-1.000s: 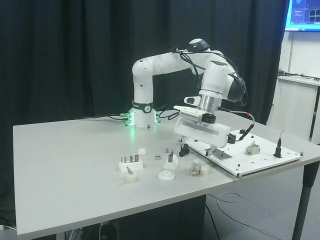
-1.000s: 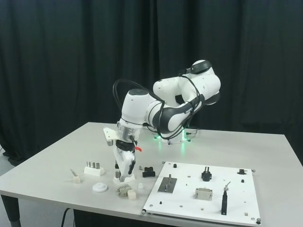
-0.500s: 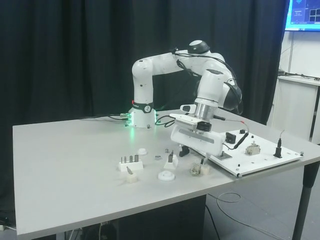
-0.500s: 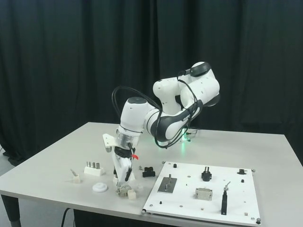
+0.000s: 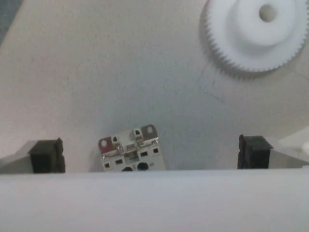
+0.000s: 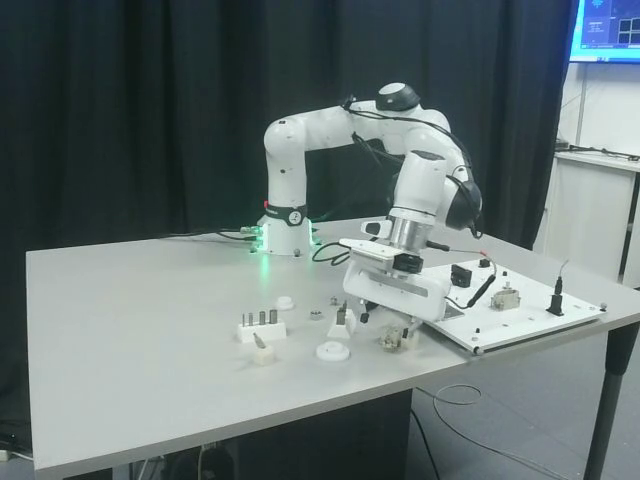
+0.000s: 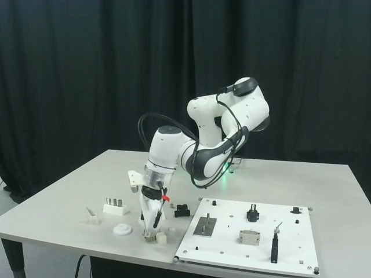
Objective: Pick waterproof.
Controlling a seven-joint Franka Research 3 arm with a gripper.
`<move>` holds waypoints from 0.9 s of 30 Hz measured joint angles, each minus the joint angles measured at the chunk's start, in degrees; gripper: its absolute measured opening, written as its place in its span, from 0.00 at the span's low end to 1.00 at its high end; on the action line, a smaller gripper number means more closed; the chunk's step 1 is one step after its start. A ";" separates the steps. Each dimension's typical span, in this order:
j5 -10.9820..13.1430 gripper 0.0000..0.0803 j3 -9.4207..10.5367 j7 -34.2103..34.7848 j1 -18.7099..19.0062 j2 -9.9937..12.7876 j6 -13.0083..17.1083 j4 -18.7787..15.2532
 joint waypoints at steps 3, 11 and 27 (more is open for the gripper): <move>0.00 1.00 0.38 0.78 0.00 0.07 0.48 0.00; 0.01 1.00 1.34 2.37 0.00 0.53 1.83 0.00; 0.00 1.00 2.49 2.39 0.28 0.55 1.85 -0.13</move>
